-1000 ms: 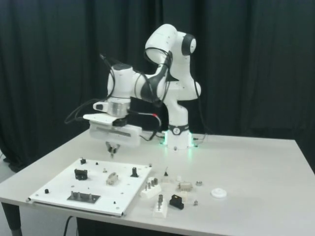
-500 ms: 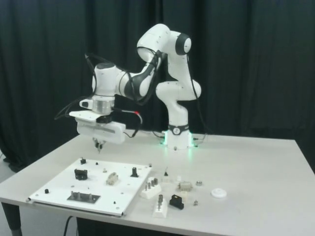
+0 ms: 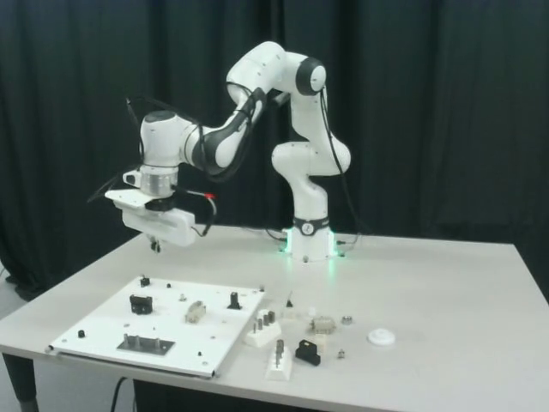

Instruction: Insert Ethernet.

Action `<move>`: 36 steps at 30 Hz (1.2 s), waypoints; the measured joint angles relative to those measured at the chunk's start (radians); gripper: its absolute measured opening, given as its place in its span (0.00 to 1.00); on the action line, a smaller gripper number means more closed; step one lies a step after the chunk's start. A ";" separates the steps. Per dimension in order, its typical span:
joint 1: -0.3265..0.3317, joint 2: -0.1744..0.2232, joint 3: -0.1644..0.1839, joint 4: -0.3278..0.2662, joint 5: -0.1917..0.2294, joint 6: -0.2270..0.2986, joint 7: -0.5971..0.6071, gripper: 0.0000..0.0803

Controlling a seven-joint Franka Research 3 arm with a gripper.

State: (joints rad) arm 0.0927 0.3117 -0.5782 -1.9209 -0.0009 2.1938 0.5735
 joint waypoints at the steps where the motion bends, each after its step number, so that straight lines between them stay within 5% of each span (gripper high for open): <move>1: -0.003 -0.002 -0.007 -0.005 0.000 0.002 0.013 0.12; 18: -0.041 -0.031 -0.084 -0.100 0.012 0.125 0.111 0.12; 36: -0.047 -0.033 -0.156 -0.147 0.099 0.183 0.396 0.12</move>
State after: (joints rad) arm 0.0453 0.2786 -0.7344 -2.0680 0.0979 2.3769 0.9700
